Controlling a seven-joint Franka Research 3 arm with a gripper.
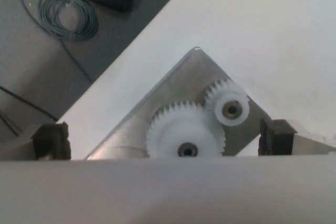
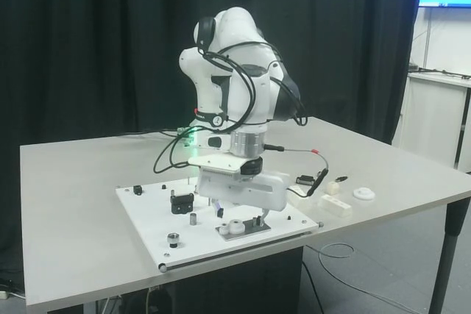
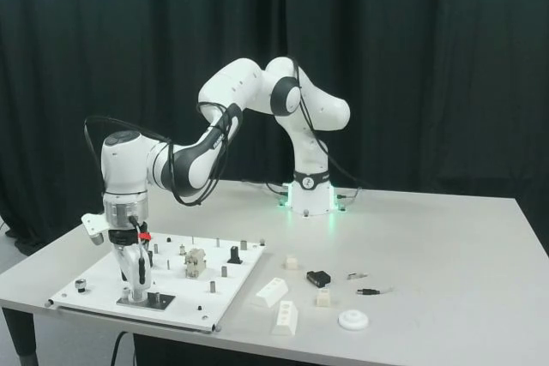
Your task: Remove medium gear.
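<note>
A: Down at the gripper (image 1: 163, 139) first. Fingers (image 1: 274, 137) spread wide, black pads either side, nothing held between them.

B: Right below, between those pads: medium gear (image 1: 185, 131), white, flat on the grey metal plate (image 1: 173, 85), teeth meshed with the small gear (image 1: 229, 103) just beside it.

A: Touching the gear at all?

B: Hard to say from the wrist view (pads look apart from the teeth, out at the sides).

A: Out to the first room view now. Arm (image 2: 235, 71) folded low over the white board (image 2: 151, 215), hand hanging above the plate near the board's front edge.

B: Around it on the board: a black block (image 2: 181, 201), a few short pegs, a small bearing (image 2: 173, 239) near the front corner.

A: Off the board, further along the grey table (image 2: 66, 182): white blocks (image 2: 335, 205), a white round disc (image 2: 363, 194), a black connector with a cable (image 2: 316, 179).

B: And furthest back, in the second room view, arm base (image 3: 310, 197) with a green glow at its foot, black curtain (image 3: 429, 57) behind.
</note>
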